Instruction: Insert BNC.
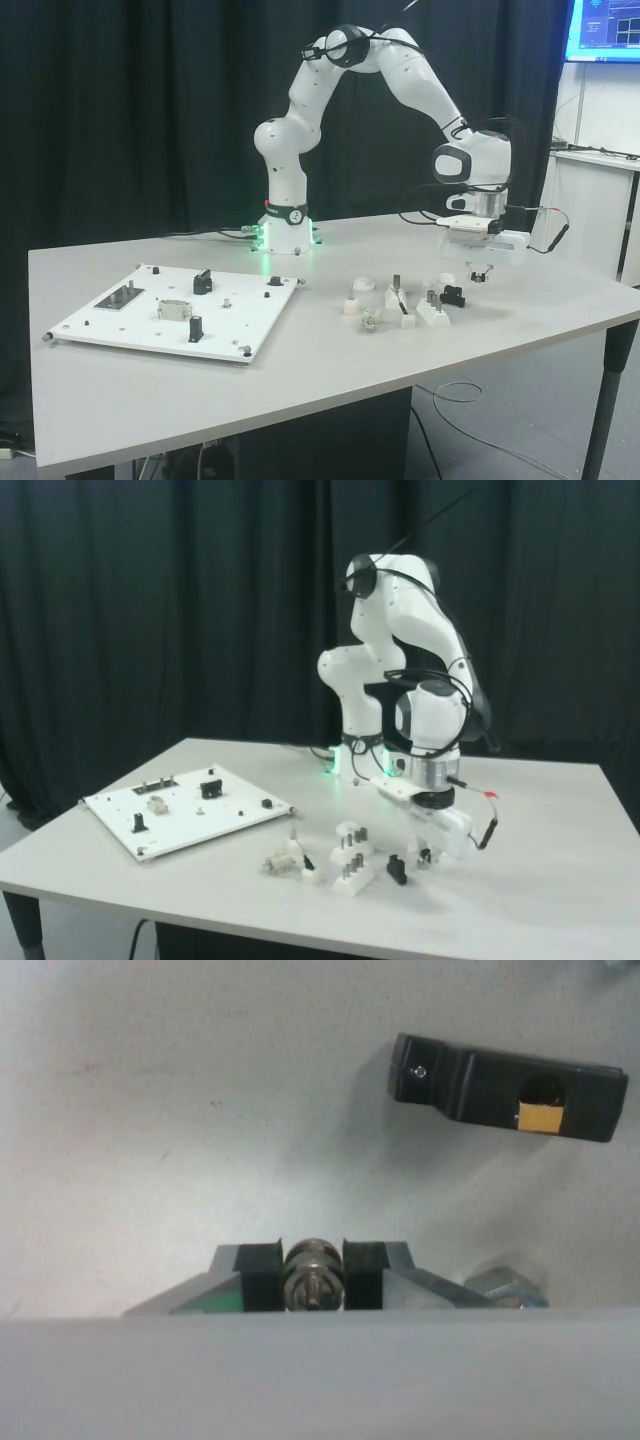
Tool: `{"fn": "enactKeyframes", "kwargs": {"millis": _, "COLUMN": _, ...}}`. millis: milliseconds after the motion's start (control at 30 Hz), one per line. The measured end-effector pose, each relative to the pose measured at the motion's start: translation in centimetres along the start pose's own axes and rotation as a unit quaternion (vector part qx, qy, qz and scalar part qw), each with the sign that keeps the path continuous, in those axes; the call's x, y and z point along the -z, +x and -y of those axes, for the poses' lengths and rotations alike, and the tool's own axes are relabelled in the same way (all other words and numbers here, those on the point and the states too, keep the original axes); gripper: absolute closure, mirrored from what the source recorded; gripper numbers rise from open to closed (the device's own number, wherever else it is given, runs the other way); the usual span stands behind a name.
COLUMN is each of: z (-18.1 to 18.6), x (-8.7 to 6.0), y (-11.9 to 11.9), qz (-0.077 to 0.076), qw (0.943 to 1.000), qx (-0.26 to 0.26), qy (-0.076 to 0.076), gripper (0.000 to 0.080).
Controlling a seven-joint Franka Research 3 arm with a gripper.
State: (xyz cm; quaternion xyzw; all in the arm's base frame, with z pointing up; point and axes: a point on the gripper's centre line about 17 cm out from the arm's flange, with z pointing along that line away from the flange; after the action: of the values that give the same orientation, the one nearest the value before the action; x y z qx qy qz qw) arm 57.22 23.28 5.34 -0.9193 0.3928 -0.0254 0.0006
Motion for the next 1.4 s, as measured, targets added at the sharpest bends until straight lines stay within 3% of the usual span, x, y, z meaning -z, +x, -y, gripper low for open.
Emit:
{"fn": "enactKeyframes", "kwargs": {"millis": 467, "z": 0.0, "x": 0.0, "y": 0.1, "qz": -0.001, "qw": 1.0, "qx": 0.004, "qy": 0.0, "gripper": 0.068}}
{"fn": "enactKeyframes", "kwargs": {"millis": 600, "z": -0.3, "x": 0.1, "y": 0.7, "qz": -0.011, "qw": 0.9998, "qx": 0.018, "qy": -0.005, "gripper": 0.068}}
{"fn": "enactKeyframes", "kwargs": {"millis": 767, "z": -1.7, "x": 0.2, "y": 2.4, "qz": -0.024, "qw": 0.999, "qx": 0.029, "qy": -0.024, "gripper": 0.068}}
{"fn": "enactKeyframes", "kwargs": {"millis": 1000, "z": -3.7, "x": 1.3, "y": 5.0, "qz": -0.033, "qw": 0.998, "qx": 0.028, "qy": -0.046, "gripper": 0.068}}
{"fn": "enactKeyframes", "kwargs": {"millis": 1400, "z": -9.5, "x": 3.6, "y": 9.3, "qz": -0.031, "qw": 0.9941, "qx": 0.036, "qy": -0.098, "gripper": 0.068}}
